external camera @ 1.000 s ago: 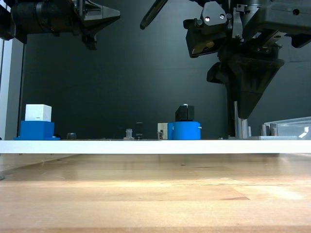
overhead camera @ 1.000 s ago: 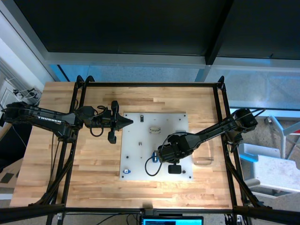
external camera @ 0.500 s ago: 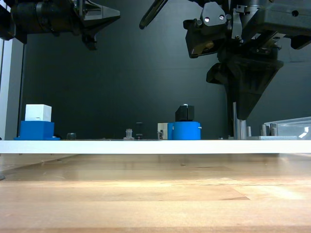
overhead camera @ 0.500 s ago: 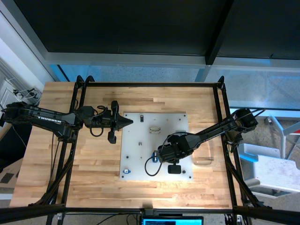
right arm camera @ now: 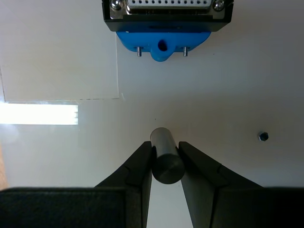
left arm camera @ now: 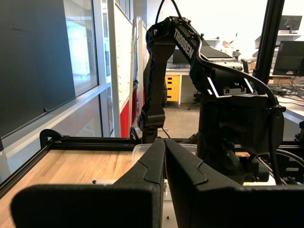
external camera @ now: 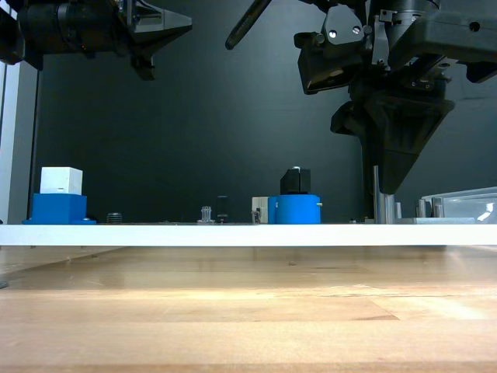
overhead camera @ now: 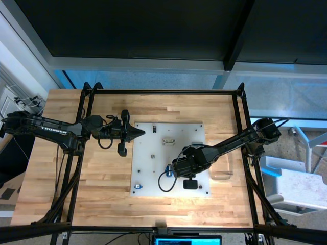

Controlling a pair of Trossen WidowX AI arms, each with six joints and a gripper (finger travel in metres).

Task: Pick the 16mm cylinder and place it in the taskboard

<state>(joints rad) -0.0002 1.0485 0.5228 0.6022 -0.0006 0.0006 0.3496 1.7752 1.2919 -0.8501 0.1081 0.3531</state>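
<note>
Right claw is only open about as wide as the cylinder, with both fingers pressed against its sides, so it's got a proper pinch on it. From the wrist cam the cylinder is a plain smooth grey metal rod with a flat round end face, held along the line of the fingers. In the low view it hangs straight upright under the claw, slim and taller than it is wide. It's over the white board, just right of a round blue part and short of the clear tray. Its bottom end sits right at the level of the board's surface. I can't tell whether it's actually in a hole or just touching the top.

The wrist cam also looks down on the bare white board, with a small blue bracket under a metal connector just past the cylinder, plus a tiny screw off to one side.

Left claw is fully closed, fingers flat together with just a seam between them, and nothing in it. It's parked high up, near the board's left edge, pointing in over the board. There's another blue block with a white cube on top at the board's left end in the low view. The whole thing sits on a wooden counter.
</note>
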